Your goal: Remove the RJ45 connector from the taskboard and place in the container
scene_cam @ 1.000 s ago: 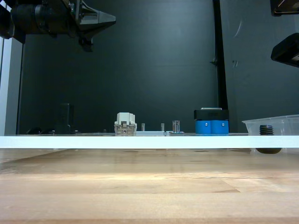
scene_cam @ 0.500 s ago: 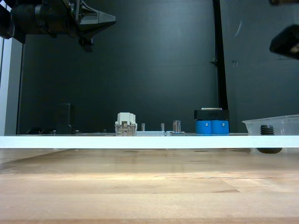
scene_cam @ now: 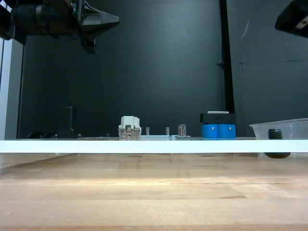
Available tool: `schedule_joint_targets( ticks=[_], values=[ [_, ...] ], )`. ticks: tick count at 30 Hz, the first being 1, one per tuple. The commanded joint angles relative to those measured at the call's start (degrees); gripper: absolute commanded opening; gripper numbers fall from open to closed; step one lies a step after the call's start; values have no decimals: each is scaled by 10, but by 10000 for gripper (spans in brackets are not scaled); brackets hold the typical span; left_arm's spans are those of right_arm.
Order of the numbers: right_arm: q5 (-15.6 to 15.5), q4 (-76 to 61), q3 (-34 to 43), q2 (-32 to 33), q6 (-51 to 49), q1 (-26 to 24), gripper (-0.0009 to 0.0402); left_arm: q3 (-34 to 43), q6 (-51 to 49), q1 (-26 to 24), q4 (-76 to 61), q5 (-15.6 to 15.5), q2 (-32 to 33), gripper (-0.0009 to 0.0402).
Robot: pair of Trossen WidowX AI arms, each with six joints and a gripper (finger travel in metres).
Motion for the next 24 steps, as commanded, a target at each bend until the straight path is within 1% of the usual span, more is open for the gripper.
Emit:
schedule_joint_targets(
  ticks=[1, 6, 12, 21, 24],
  values=[
    [-3, 1, 2, 1, 0, 1, 0, 0, 0, 0, 0, 0, 0, 0],
    [-3, -4, 1, -4, 2, 0, 0, 0, 0, 0, 0, 0, 0, 0],
    [-3, -22, -16, -29, 11, 0, 0, 0, 0, 0, 0, 0, 0, 0],
    [-3, -31, -82, -103, 28, 0, 2, 0, 0, 0, 0, 0, 0, 0],
    [-4, -35, -105, -130, 28, -1, 17, 0, 0, 0, 0, 0, 0, 0]
  ],
)
